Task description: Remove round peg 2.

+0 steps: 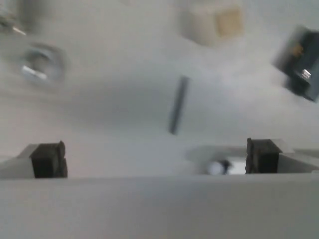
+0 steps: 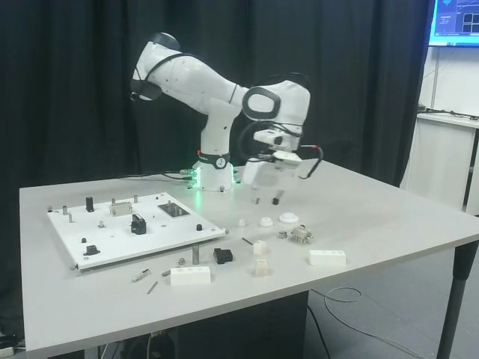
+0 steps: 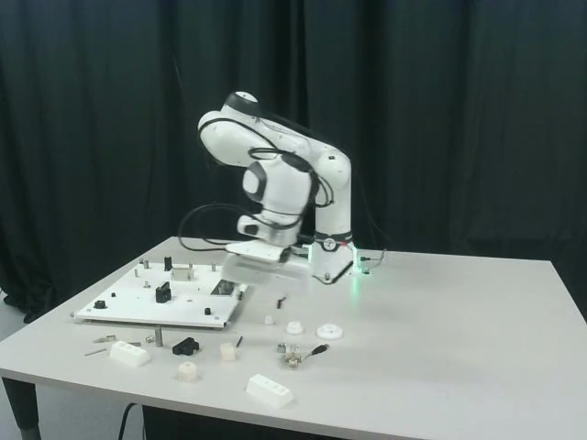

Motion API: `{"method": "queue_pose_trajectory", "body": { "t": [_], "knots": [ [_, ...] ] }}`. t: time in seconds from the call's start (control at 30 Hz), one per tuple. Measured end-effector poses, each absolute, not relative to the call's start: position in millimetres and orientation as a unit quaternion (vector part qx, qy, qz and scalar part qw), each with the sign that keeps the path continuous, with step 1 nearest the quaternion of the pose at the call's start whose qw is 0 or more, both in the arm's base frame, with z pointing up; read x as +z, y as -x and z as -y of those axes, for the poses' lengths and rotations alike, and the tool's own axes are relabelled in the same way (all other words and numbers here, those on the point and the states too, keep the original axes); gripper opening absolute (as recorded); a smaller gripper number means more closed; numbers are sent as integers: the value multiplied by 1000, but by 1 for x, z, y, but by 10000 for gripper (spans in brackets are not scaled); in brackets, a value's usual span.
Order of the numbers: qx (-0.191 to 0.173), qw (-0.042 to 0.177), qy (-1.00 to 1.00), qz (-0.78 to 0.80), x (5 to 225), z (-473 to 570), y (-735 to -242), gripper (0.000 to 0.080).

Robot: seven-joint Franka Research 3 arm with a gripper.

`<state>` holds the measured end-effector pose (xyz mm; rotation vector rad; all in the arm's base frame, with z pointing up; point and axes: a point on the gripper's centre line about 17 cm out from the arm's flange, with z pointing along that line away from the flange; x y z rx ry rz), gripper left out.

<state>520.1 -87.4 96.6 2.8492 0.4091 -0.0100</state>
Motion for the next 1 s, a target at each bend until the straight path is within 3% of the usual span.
{"method": "queue_pose_trajectory", "body": {
  "t": [0.5, 1.0],
  "knots": [
    [-40, 143, -979, -141, 96, 233, -478, 800],
    [-38, 133, -980, -142, 115, 354, -429, 800]
  ]
}}
